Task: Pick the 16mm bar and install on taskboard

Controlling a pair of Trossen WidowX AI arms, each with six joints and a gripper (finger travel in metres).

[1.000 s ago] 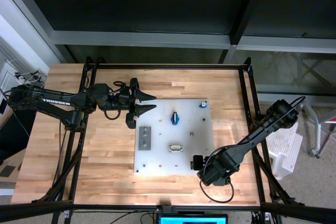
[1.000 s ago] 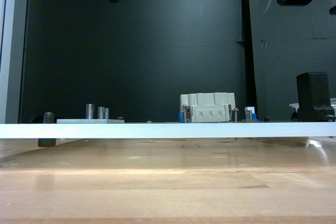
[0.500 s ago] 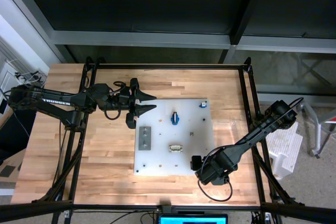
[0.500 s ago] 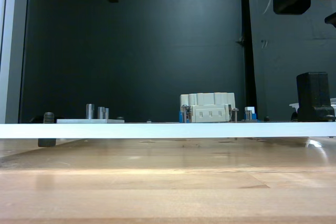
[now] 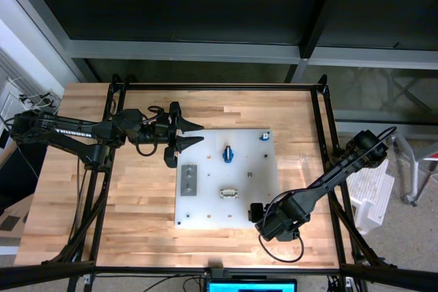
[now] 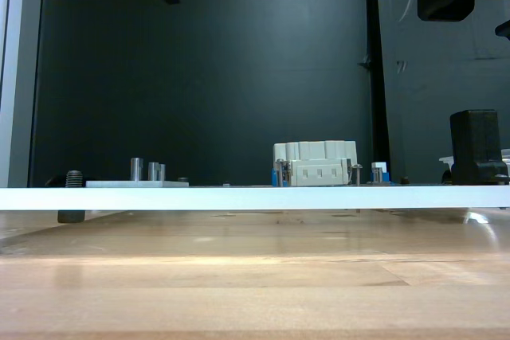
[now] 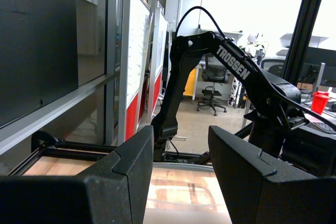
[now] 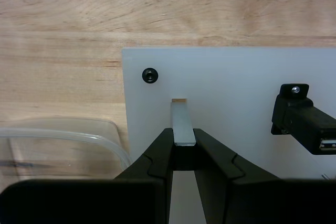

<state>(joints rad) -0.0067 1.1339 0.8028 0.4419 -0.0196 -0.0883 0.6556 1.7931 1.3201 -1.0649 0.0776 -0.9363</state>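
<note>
The picking up looks done. The right gripper (image 8: 182,140) pinches the bar (image 8: 182,121) tight between its two fingers. The bar is a flat grey metal strip that sticks out past the finger tips. It hangs over the near right corner of the white taskboard (image 8: 236,77).

Putting it in is not done yet. A small hole (image 8: 179,99) in the board lies just past the bar's tip. That may be where the bar goes, but this is only a guess.

The left gripper (image 5: 195,133) hangs over the far left edge of the board. Its fingers are spread wide and hold nothing.

The end of the bar inside the fingers is hidden. The low view does not show the bar. So it is hard to tell if the bar touches the board or floats above it.
</note>
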